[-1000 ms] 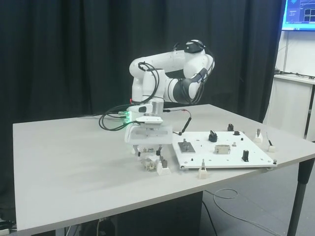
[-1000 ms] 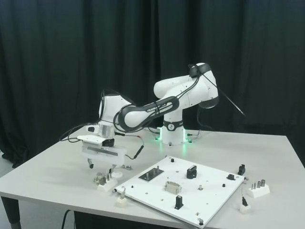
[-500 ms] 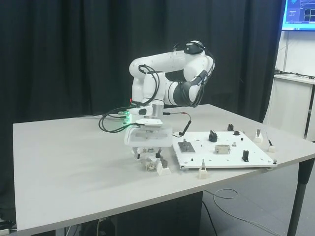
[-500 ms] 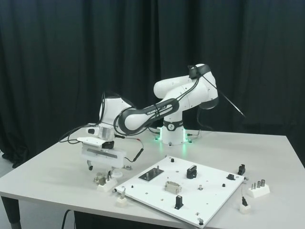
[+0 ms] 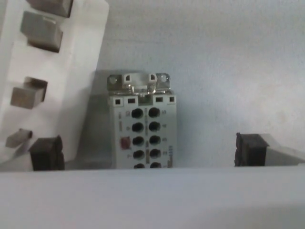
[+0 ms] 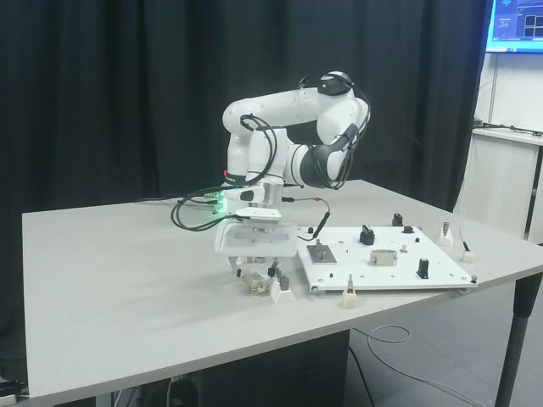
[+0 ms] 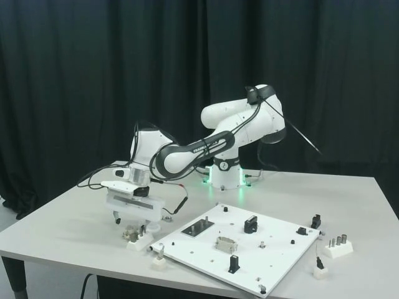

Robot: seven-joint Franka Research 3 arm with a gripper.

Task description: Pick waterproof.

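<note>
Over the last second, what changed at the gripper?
The gripper came down toward the connector beside the small white holder, fingers open either side, nothing grasped. Connector, white board and its parts stayed put.

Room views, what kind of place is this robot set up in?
Probably a robotics lab or test cell: a white arm bolted to a grey table, a white assembly board carrying small connector parts, black curtains behind, and a monitor in the corner.
</note>
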